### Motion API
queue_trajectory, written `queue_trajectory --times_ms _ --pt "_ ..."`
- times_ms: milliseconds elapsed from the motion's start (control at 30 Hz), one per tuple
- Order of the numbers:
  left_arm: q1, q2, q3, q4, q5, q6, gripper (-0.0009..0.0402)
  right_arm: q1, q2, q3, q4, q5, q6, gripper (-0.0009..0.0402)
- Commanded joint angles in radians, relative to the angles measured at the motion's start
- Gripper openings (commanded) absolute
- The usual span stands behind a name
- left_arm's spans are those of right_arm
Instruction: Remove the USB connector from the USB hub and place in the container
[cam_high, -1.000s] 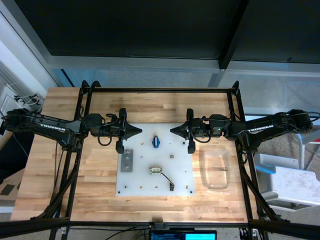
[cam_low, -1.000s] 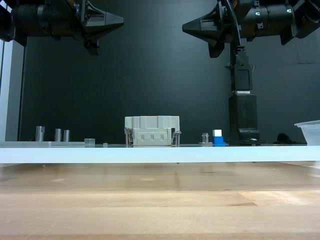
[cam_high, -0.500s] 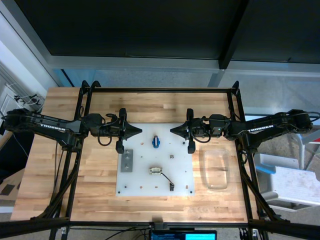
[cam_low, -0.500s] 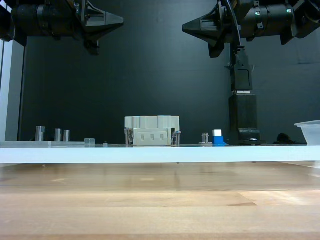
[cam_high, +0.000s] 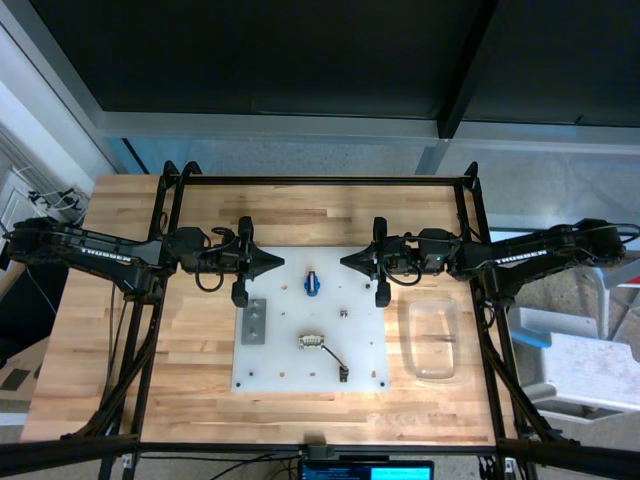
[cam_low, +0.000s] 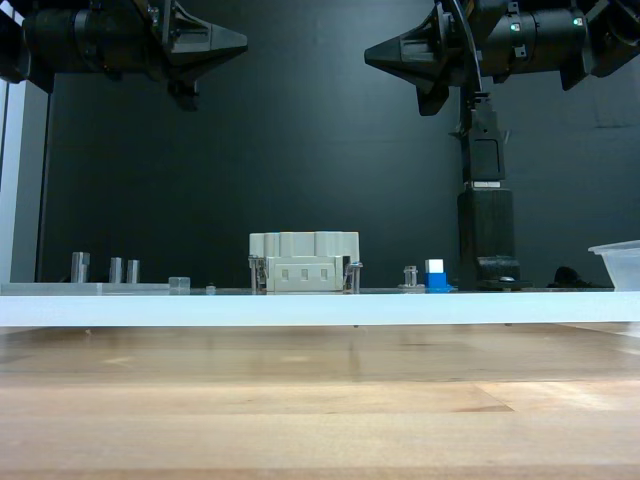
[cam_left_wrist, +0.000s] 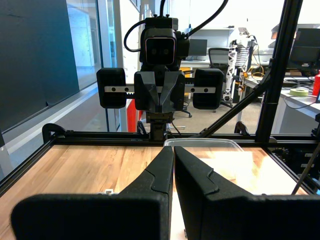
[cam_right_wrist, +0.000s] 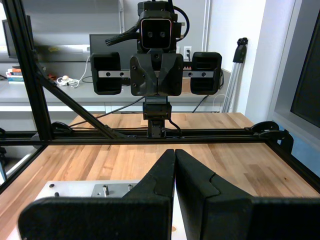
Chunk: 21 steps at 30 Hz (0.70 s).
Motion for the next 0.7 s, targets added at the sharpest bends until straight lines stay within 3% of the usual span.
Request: queue_trajectory --times_ms 33,233,700 --pt "0.000 0.000 0.000 0.000 0.000 0.000 0.0001 0.000 0.000 0.000 0.000 0.000 0.000 0.0000" --pt "0.000 0.000 0.000 0.000 0.000 0.000 0.0001 0.002 -0.015 0.028 -0.093 0.000 0.065 0.0000" --pt "0.000 0.000 0.000 0.000 0.000 0.000 0.0001 0.090 0.024 0.471 -1.107 0.004 0.082 0.0000"
